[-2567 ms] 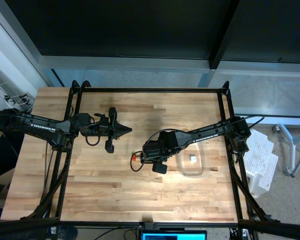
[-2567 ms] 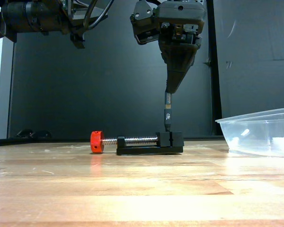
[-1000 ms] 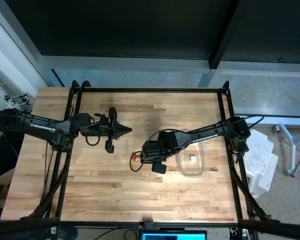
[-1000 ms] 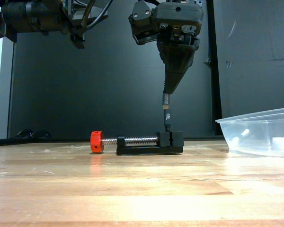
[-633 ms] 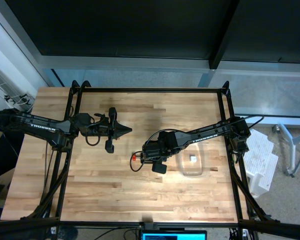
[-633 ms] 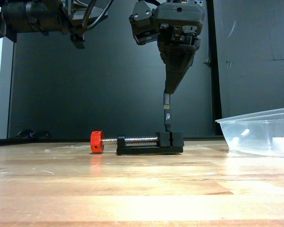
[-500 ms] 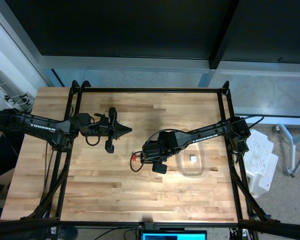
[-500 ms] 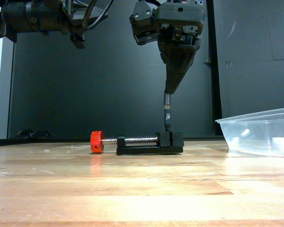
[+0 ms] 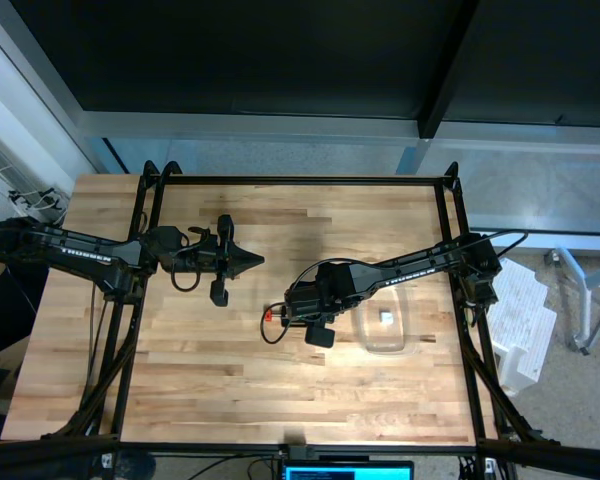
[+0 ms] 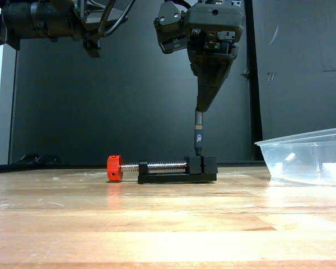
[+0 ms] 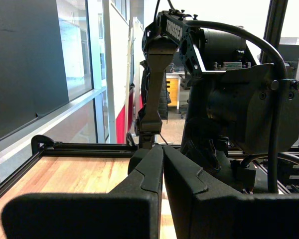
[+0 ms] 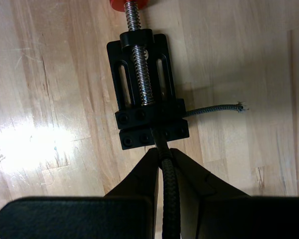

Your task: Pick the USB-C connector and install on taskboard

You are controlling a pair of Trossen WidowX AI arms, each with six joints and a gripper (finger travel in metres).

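From above, the right pincer (image 9: pixel 298 312) is hanging over the small black block taskboard (image 9: pixel 269 314). The closed left pincer (image 9: pixel 257 261) is waiting at its ten o'clock. From low down, the right pincer is squeezing the thin dark USB-C connector (image 10: pixel 199 134) upright, tip touching the taskboard. I think plugging-in is starting, needing a gentle straight push down.
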